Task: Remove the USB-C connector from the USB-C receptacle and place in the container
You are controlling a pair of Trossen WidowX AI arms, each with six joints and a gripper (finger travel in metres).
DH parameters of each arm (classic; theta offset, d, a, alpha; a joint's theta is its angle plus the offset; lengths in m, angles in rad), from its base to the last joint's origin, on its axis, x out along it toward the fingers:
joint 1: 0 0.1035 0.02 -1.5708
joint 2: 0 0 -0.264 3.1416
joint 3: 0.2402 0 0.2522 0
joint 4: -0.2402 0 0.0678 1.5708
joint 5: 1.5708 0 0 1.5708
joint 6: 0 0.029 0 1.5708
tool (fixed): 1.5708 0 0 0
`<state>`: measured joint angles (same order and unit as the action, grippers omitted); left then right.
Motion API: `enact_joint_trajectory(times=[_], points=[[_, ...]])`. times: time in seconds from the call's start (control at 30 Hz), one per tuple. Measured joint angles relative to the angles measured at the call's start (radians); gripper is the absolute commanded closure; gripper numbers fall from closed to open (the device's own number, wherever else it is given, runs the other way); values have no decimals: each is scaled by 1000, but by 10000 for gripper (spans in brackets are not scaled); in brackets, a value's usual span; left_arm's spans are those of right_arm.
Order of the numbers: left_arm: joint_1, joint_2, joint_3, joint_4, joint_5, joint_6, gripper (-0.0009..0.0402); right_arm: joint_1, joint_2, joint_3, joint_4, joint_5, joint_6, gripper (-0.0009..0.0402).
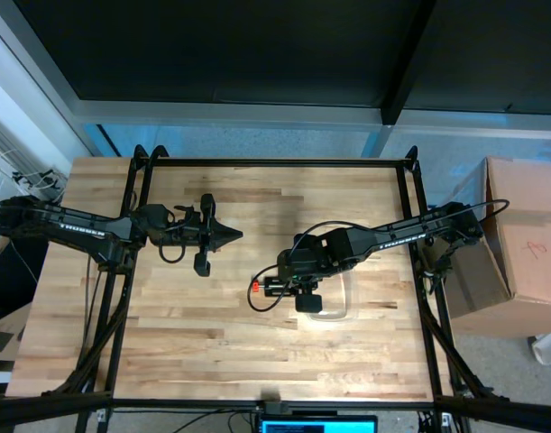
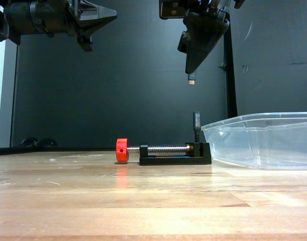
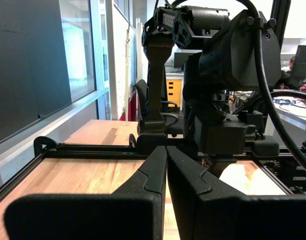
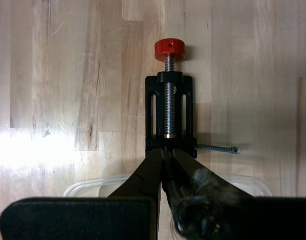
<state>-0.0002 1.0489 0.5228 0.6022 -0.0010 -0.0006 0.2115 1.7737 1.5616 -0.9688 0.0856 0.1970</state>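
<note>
My right gripper (image 2: 193,69) hangs above the clamp's right end, shut on the USB-C connector (image 2: 192,79). The connector's metal tip points down and is clear of the receptacle (image 2: 196,122), which stands upright in a black screw clamp (image 2: 175,153) with a red knob (image 2: 122,149). In the right wrist view the shut fingers (image 4: 151,170) grip the connector over the clamp (image 4: 169,115), hiding the receptacle. The clear plastic container (image 2: 264,140) lies just right of the clamp. My left gripper (image 1: 232,235) is shut on nothing, high over the left middle of the table, well away from the clamp.
A thin braided cable (image 4: 217,148) runs sideways from the clamp's end. The container's rim (image 4: 90,187) sits close under my right gripper. A cardboard box (image 1: 518,244) stands beyond the table's right edge. A black frame (image 1: 275,163) borders the table.
</note>
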Motion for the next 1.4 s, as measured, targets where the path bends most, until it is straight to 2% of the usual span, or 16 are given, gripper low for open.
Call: enact_joint_trajectory(times=[0.2,0.67,1.1,1.2,1.4], points=[[0,0,0,0,0,0,393,9,-44,-48,-16,0,0,393],[0,0,0,0,0,0,393,37,-261,-365,51,0,11,393],[0,0,0,0,0,0,393,37,-261,-552,262,0,16,390],[0,0,0,0,0,0,393,37,-261,-584,284,0,29,366],[0,0,0,0,0,0,393,36,-260,-590,291,-2,38,267]])
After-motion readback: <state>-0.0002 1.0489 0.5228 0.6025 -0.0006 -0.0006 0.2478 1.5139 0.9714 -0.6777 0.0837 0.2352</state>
